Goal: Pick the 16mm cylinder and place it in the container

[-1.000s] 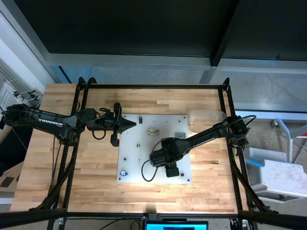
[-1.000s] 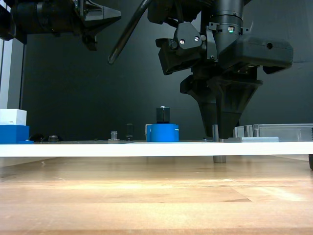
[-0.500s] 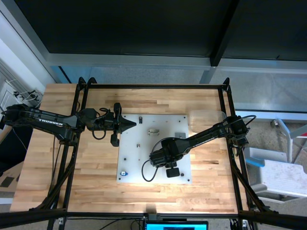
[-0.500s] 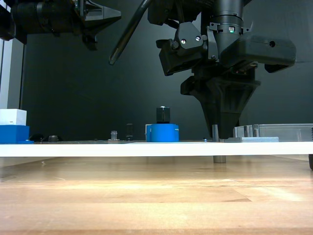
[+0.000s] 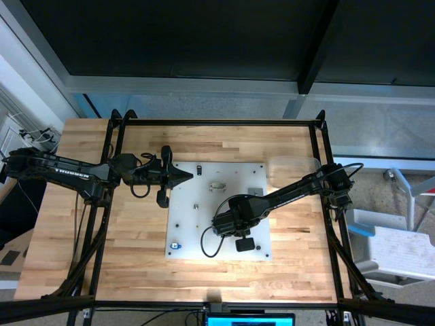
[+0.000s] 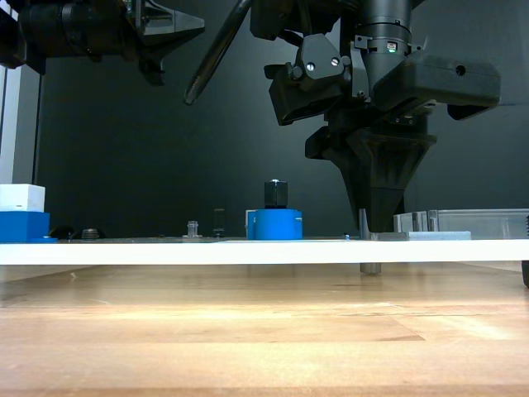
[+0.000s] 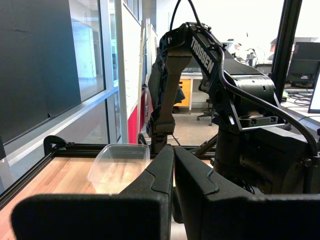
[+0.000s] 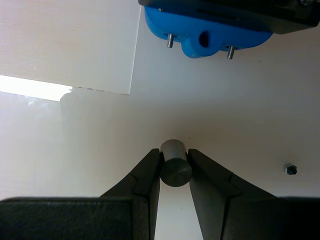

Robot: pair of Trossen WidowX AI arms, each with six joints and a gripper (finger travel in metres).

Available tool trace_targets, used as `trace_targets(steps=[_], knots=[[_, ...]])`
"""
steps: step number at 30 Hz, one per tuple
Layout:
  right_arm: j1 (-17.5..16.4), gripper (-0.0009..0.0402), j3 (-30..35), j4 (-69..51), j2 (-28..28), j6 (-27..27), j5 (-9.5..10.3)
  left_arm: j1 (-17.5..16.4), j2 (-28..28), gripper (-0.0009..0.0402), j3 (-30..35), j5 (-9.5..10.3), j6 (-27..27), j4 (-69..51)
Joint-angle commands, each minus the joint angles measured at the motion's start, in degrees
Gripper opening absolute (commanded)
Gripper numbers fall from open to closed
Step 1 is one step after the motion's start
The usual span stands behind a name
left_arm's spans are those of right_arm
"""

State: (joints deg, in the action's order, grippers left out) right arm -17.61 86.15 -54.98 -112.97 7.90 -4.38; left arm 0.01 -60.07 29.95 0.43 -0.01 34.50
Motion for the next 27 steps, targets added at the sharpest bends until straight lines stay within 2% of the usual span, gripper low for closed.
trace_targets(steps=[1, 21, 27], knots=[[0.00, 0.0016, 0.02, -0.07, 0.31, 0.07, -0.07, -0.02, -0.04, 0.0000, 0.00, 0.00, 0.00, 0.02], [0.39, 0.0016, 0.02, -3.74, 8.92, 0.20, -0.09, 0.00, -0.02, 0.0000, 0.00, 0.00, 0.00, 0.02], [2.97, 0.0016, -0.24, -5.84, 12.87, 2.36, -0.09, -0.02, -0.02, 0.0000, 0.00, 0.00, 0.02, 0.02]])
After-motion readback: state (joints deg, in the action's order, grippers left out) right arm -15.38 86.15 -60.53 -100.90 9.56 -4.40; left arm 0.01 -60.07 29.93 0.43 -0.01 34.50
